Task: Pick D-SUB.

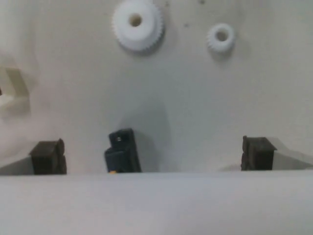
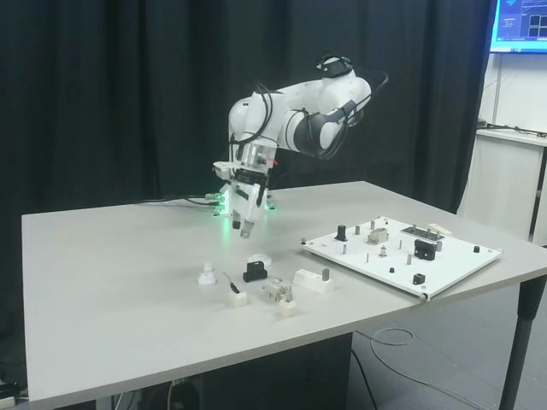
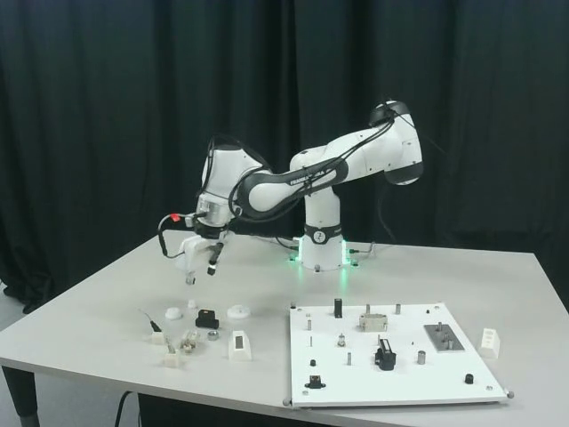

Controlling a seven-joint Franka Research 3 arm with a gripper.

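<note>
The grey counter [image 2: 102, 273] stands before a black curtain [image 3: 107, 89], and a white board [image 3: 400, 374] with small parts lies on it, off to one side of the arm's base. The pincer [image 2: 241, 227] hangs open above the counter, holding nothing; the wrist view shows its two fingers [image 1: 49, 156] wide apart. Only that view shows the black D-SUB [image 1: 123, 152] lying on the counter between the fingers, nearer to one of them, below the pincer. Beyond it lie a large white gear [image 1: 137, 24] and a small white gear [image 1: 221, 37]. The room views show more small white pieces [image 2: 313, 280] near the D-SUB.
</note>
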